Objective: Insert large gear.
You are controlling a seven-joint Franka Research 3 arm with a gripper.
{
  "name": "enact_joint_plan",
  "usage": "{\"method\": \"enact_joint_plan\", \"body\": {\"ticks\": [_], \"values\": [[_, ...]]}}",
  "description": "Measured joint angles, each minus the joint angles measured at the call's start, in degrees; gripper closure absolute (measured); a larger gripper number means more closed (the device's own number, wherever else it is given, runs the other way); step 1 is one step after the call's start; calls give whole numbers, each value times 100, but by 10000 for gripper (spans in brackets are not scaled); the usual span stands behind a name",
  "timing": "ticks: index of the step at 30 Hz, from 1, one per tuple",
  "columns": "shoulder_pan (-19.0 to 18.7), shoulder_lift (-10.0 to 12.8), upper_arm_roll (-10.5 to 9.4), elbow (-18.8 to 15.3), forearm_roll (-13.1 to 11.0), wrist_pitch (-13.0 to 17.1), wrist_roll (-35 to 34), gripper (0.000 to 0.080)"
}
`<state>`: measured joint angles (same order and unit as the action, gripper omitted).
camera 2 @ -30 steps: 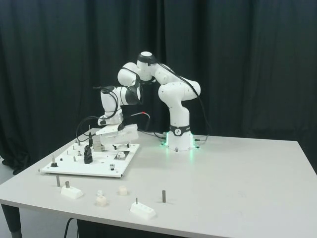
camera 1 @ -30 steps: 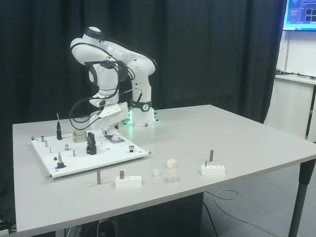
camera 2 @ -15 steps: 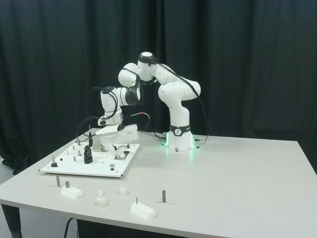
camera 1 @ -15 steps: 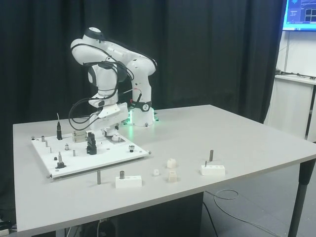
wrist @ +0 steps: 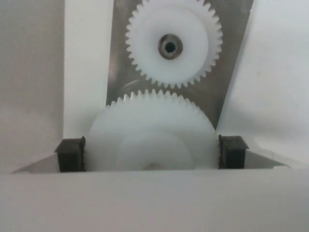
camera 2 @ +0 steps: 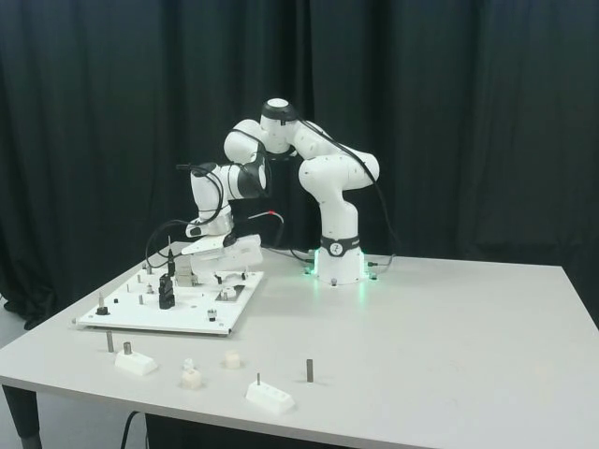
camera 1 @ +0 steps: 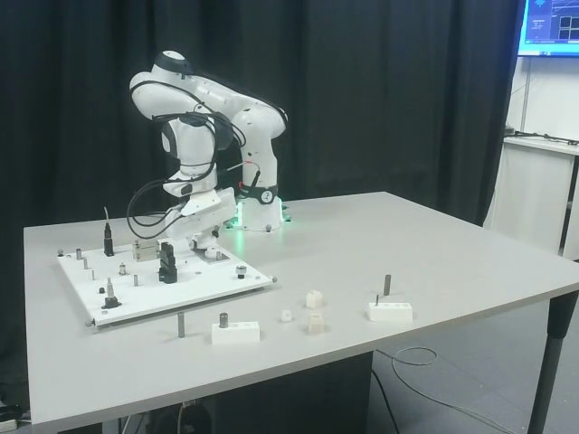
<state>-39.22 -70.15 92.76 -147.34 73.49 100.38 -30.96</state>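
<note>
A grey tabletop (camera 1: 407, 244) stands before a black curtain (camera 2: 468, 112). A white board (camera 1: 194, 287) lies on its left side, carrying upright pegs (camera 1: 79, 254), a black block (camera 1: 167, 265) and a black-tipped post (camera 1: 108, 240). On the near edge of the tabletop, well apart from the board, sit two white blocks (camera 1: 235, 333) (camera 1: 390, 312), each with a pin standing in it, three little white pieces (camera 1: 314, 298) between them, and two loose grey pegs (camera 1: 181, 323) (camera 1: 387, 285). A screen (camera 1: 550, 27) glows at far right above a white cabinet (camera 1: 534, 190). A cable (camera 1: 425, 362) trails on the floor.
</note>
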Motion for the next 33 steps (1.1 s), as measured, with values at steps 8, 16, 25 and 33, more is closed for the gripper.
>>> {"method": "enact_joint_plan", "body": {"ticks": [8,16,25,33], "values": [[1,0,15,1,7,9,2,209],[6,0,22,4,8,24,87,209],[7,-2,18,3,2,25,94,209],[13,-2,-89,4,-19,7,20,23]]}}
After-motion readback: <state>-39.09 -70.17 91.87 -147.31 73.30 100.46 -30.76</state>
